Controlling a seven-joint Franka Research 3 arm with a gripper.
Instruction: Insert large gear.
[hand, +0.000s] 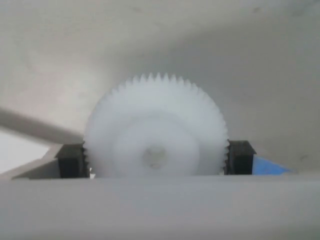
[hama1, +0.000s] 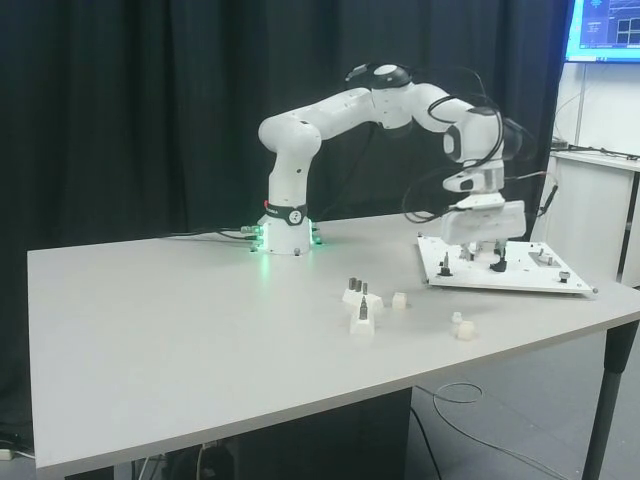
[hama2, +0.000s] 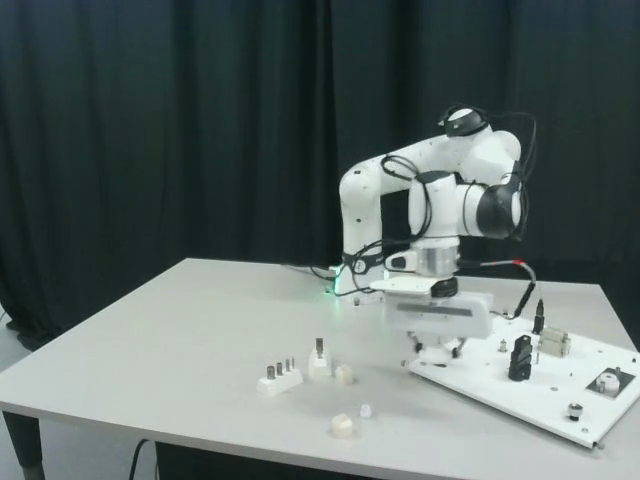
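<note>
The large white gear (hand: 156, 129) fills the wrist view, flat face toward the camera, clamped between the two black finger pads (hand: 70, 161) of my gripper (hand: 156, 159), which is shut on it. In the first room view the gripper (hama1: 484, 243) hangs just above the white assembly board (hama1: 520, 275) at the table's right end. The second room view shows the gripper (hama2: 436, 347) low over the near left part of the board (hama2: 500, 392), with the gear (hama2: 437, 349) showing just below the hand. The board's peg under the gear is hidden.
Small white fixtures with grey pegs (hama1: 360, 300) and loose white parts (hama1: 462, 326) lie on the grey table (hama1: 180, 310) left of the board. On the board stand a black block (hama2: 519, 358) and small fittings (hama2: 606, 381). The table edge runs just beyond the board.
</note>
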